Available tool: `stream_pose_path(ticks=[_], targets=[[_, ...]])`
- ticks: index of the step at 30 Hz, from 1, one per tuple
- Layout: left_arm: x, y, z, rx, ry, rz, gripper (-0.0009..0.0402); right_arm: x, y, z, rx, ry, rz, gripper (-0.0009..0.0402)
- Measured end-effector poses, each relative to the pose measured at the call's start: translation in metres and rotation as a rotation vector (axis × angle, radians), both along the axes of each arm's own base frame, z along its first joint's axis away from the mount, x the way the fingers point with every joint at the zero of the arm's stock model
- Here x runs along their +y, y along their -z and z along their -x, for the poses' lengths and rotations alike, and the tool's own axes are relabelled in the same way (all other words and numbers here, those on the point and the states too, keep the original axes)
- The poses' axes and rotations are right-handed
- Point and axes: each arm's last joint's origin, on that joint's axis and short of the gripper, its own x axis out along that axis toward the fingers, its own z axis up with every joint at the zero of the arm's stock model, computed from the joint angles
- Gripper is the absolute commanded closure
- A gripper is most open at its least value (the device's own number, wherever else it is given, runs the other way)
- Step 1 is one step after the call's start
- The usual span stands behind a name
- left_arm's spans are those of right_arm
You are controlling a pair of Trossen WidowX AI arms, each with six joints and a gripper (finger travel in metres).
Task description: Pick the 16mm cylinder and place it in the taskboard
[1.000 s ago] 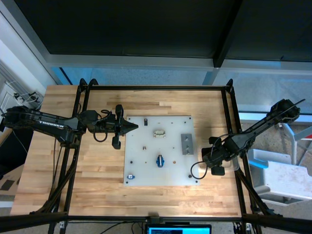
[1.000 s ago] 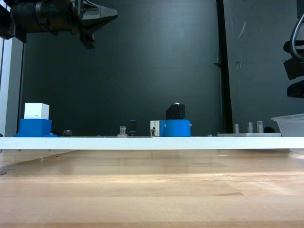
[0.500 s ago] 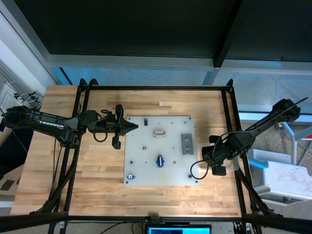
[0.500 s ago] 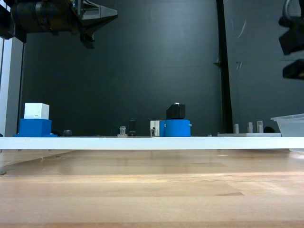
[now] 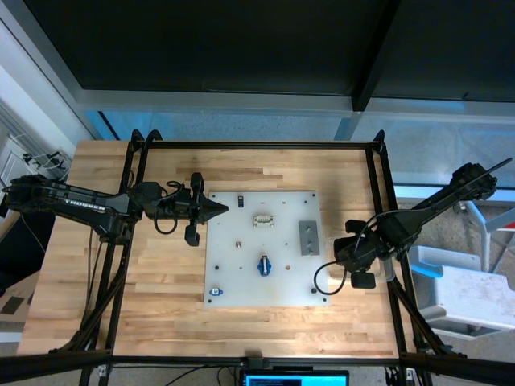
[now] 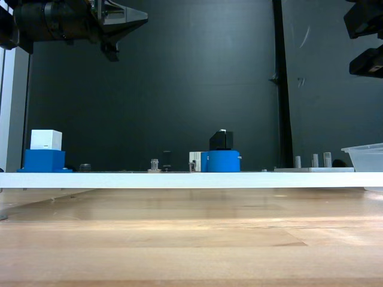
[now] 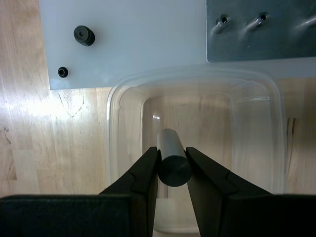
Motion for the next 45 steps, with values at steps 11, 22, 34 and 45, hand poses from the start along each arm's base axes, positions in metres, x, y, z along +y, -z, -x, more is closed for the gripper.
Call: stream_pose_path(ticks=[11,22,34,45], targets=[[0.000,0.000,0.000,0.000,0.000,0.000,0.0393,-0.002,-0.001,-0.001,0.002,0.015,0.005,0.0381],[0.000,0.000,0.000,0.000,0.000,0.000,0.0393,-0.002,-0.003,-0.019,0.011,0.032,0.023,0.0381],[0.000,0.000,0.000,0.001,0.000,0.000,0.0393,0.001,-0.010,-0.054,0.008,0.024,0.063,0.0381],[0.000,0.000,0.000,0.000,0.000,0.000,0.0393,0.006,-0.008,-0.085,0.021,0.016,0.079,0.0381]])
